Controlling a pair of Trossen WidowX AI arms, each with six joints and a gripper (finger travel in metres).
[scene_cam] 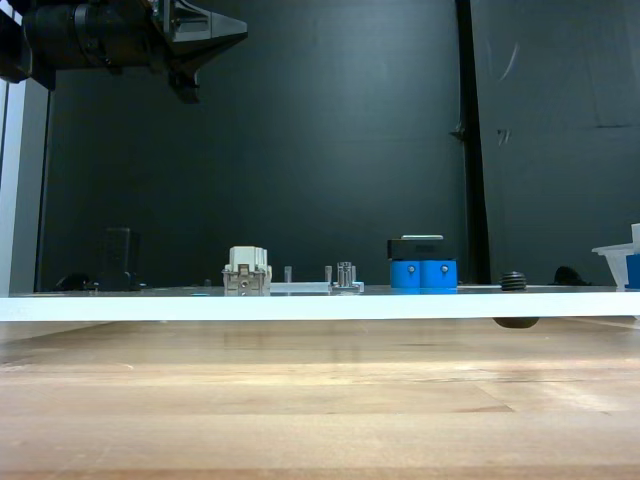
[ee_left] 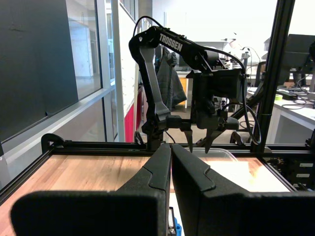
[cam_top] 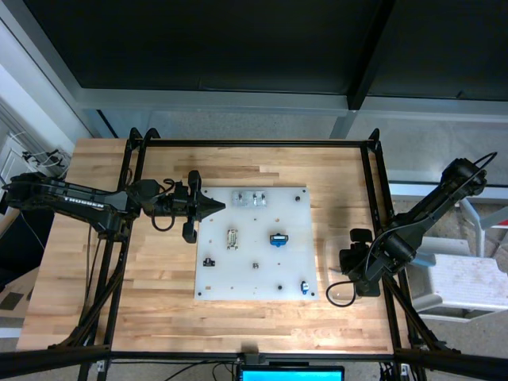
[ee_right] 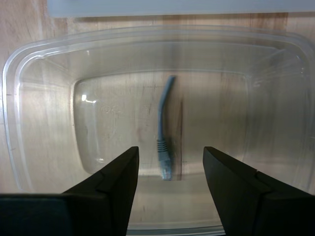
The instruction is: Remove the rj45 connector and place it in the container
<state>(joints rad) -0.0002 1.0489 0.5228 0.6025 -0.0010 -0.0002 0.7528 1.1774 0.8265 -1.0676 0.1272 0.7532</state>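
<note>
Right wrist view alone shows rj45 connector (ee_right: 165,147) inside container (ee_right: 39,98), beneath released right pincer (ee_right: 171,150); clenched left pincer (ee_left: 171,146) over white board (cam_top: 254,270) edge.

Light wood-plank table (cam_top: 262,321), black metal frame (cam_top: 254,144) around it. Dark panels (cam_top: 222,40) fill the upper frame in the high view. White stool-like unit (cam_top: 468,282), lower right. Left wrist view: daylit windows (ee_left: 81,54), desks (ee_left: 295,105) beyond

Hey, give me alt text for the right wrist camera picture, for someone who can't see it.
A short grey cable with an rj45 connector lies inside the clear container on the wooden table, with the open right gripper above it. The left gripper, outside this view, is shut above the white board's left edge.
</note>
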